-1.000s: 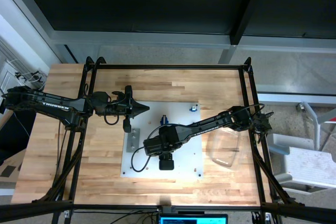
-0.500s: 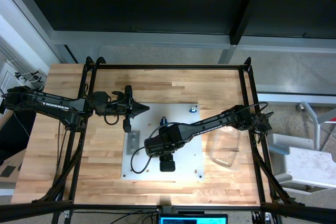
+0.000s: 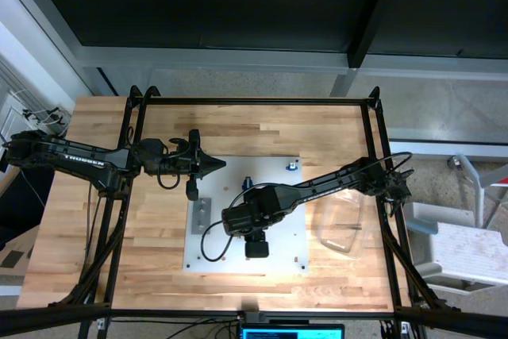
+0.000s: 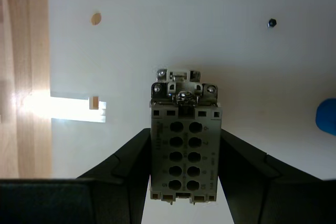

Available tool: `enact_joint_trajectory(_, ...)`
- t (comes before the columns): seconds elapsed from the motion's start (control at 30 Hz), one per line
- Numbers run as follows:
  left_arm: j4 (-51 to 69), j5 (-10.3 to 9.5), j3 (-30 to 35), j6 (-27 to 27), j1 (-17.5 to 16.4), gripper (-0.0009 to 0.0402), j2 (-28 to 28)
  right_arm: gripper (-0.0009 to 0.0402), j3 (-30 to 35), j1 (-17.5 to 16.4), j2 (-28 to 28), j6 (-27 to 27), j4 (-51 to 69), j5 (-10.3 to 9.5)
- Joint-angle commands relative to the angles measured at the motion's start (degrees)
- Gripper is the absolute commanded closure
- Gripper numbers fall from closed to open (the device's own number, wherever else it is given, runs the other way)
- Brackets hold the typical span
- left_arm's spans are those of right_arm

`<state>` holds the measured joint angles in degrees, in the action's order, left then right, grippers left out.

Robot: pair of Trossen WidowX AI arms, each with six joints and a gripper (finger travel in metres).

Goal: Remove the HAN10-E connector and place it in the container

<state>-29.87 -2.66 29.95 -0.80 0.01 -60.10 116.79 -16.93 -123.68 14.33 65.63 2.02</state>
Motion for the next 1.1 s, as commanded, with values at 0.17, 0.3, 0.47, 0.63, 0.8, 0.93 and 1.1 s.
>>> enact_joint_trajectory(0.17,0.0,0.02,0.0,0.0,0.0,0.0393,-0.02,0.0359,-1.05,-0.48,2.05,0.22,1.2,2.08)
enact_joint_trajectory(0.3,0.0,0.02,0.0,0.0,0.0,0.0393,0.0,0.0359,-3.91,-0.63,4.46,0.42,0.79,3.06)
enact_joint_trajectory(0.47,0.0,0.02,0.0,0.0,-0.02,0.0393,0.0,0.0359,-9.73,-0.87,8.39,2.12,-2.03,2.97)
enact_joint_trajectory(0.63,0.0,0.02,0.0,0.0,0.0,0.0393,-0.02,0.0359,-15.82,-1.11,12.7,4.55,-3.45,3.15)
enact_joint_trajectory(0.8,0.0,0.02,0.0,0.0,0.0,0.0393,0.0,0.0359,-23.04,-1.95,17.49,8.33,-5.35,4.68)
enact_joint_trajectory(0.93,0.0,0.02,0.0,0.0,0.0,0.0393,0.0,0.0358,-28.72,-2.73,21.49,11.43,-7.37,4.94)
enact_joint_trajectory(1.1,0.02,0.02,0.0,0.0,-0.02,0.0393,0.0,0.0358,-34.58,-4.11,25.86,15.41,-8.31,6.08)
